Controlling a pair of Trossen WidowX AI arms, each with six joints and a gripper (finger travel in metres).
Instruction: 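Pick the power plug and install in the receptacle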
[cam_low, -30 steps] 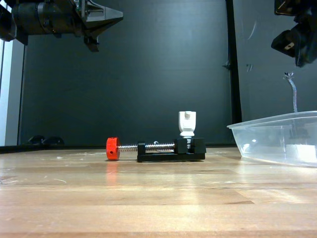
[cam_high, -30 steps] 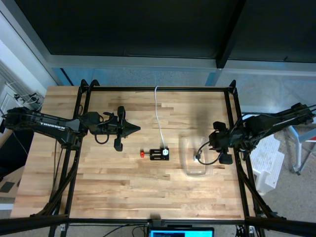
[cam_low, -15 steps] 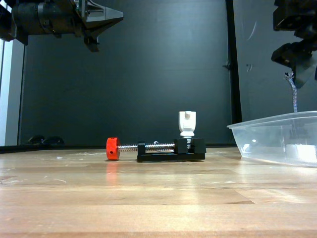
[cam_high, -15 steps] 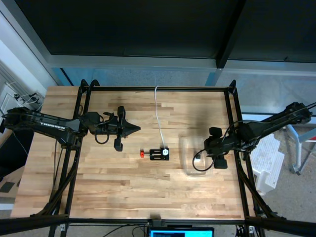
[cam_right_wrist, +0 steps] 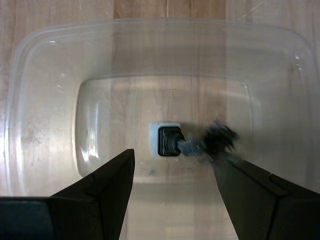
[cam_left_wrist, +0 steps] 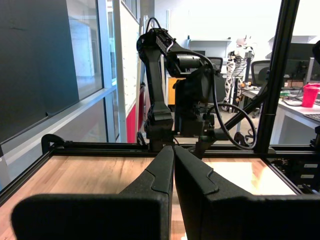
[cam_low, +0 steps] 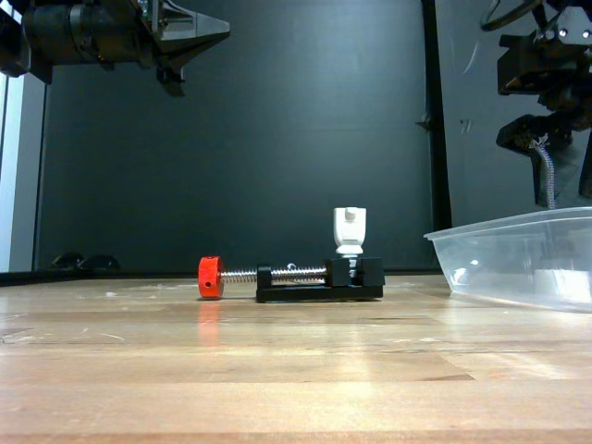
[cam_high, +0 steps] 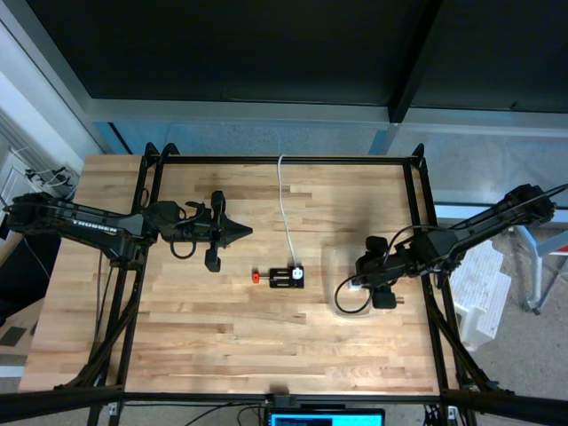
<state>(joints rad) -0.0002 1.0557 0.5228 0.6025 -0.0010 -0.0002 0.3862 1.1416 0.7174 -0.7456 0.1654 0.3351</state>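
Wooden table (cam_high: 222, 337): right end effector (cam_right_wrist: 173, 156) points down, spread above tray's (cam_right_wrist: 45, 60) power plug (cam_right_wrist: 169, 141); left end effector (cam_left_wrist: 173, 150) closed, aloft.

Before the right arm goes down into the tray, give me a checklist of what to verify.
1. Right pincer open: ok, fingers spread.
2. Right pincer lined up over the power plug: ok, the plug sits between its fingers.
3. Plug free of the white block beneath it: cannot tell.
4. Fingers aimed inside the clear tray: ok.
5. Receptacle upright in the vise: ok.
6. Left pincer out of the way: ok, shut, parked high, left of the vise.
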